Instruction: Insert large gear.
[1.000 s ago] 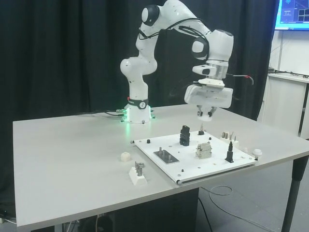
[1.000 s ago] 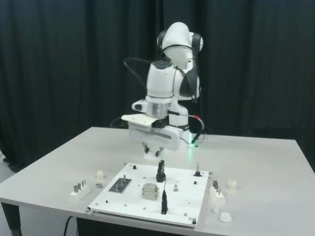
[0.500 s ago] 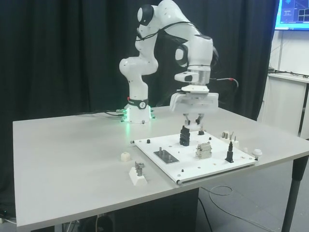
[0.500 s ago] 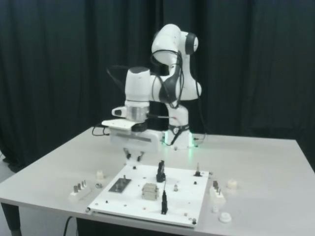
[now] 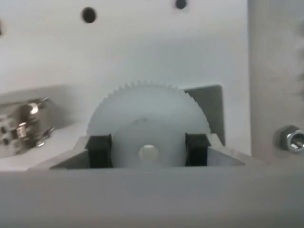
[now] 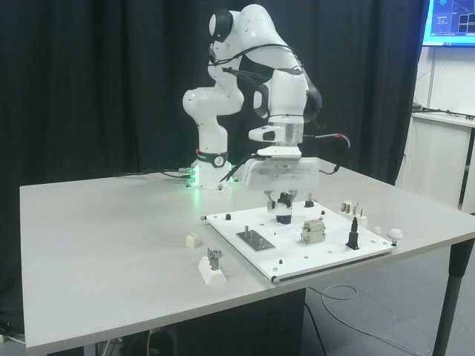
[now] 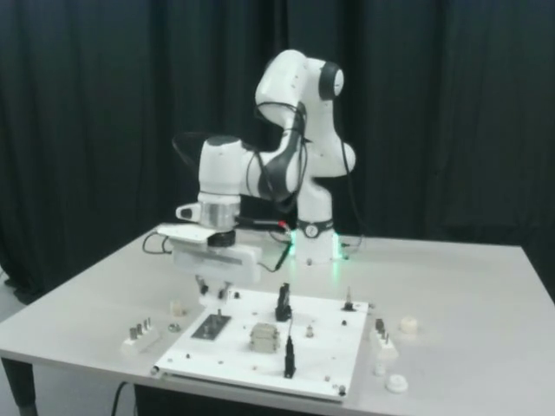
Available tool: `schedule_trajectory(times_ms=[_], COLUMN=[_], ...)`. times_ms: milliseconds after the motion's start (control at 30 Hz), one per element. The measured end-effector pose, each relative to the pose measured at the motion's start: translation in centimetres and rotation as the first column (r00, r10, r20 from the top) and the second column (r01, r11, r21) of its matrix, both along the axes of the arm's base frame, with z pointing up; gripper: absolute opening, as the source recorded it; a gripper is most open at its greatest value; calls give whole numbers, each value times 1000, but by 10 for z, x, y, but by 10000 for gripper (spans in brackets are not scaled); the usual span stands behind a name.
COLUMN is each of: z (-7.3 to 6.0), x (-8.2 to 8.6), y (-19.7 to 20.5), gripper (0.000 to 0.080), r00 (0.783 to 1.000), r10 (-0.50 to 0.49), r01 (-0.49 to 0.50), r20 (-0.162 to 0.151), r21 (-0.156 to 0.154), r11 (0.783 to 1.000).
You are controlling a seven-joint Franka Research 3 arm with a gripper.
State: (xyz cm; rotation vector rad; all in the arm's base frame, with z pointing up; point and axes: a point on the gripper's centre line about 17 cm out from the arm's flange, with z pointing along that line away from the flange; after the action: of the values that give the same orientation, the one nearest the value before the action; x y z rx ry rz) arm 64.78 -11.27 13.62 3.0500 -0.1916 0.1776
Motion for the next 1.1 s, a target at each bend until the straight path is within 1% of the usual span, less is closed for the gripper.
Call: schedule_trajectory(times_ms=[133,233,433,533,767,933,1100], z=[-11,-20,-36,-42,-51,-56,-62], x=[1,0,-3,-4,-6,-8,-12], y=[-12,-21,-36,-42,-47,-48,-48], gripper=[330,330,330,330,330,330,330], r00=[1000,1000,1000,1000,1000,999,998], r10=[-2,-2,-9,-8,21,44,56], r01=[2,2,9,8,-21,-43,-55], r20=[3,-1,-9,-13,-19,-26,-40], r21=[-6,-9,-1,8,28,34,36], r11=[1000,1000,1000,1000,999,999,998])
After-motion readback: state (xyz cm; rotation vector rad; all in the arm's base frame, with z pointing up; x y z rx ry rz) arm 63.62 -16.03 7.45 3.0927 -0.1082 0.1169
